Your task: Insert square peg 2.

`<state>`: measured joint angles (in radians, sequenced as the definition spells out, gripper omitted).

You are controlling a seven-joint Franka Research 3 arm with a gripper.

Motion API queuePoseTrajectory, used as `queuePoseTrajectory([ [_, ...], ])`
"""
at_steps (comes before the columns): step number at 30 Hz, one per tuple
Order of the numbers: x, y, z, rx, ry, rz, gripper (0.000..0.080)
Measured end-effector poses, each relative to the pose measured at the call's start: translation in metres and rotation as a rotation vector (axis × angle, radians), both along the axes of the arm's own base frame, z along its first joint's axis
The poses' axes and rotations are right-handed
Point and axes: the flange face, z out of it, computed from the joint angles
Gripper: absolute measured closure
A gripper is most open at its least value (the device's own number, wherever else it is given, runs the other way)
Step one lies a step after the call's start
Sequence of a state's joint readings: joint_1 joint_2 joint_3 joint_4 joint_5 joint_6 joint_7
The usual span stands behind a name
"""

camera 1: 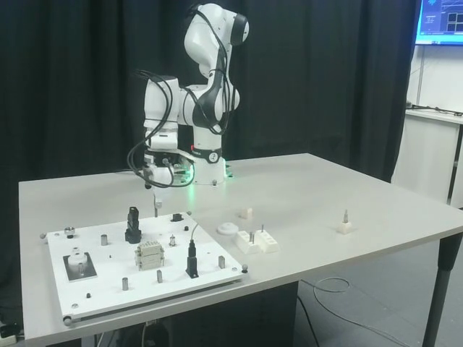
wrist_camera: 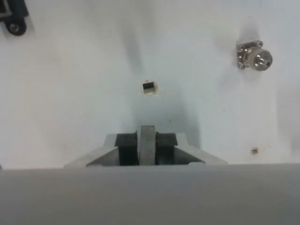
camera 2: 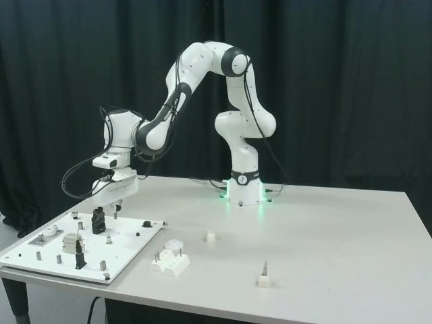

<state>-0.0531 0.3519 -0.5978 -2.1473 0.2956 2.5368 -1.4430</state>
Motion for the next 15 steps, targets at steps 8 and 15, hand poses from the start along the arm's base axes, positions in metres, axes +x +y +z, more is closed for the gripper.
queuePoseTrajectory([
  [8, 0.0004, 0.0017, -0.0020, -0.002, 0.007, 0.049, 0.0725],
  [15, 0.0025, 0.0048, -0.0060, -0.004, 0.015, 0.072, 0.0725],
])
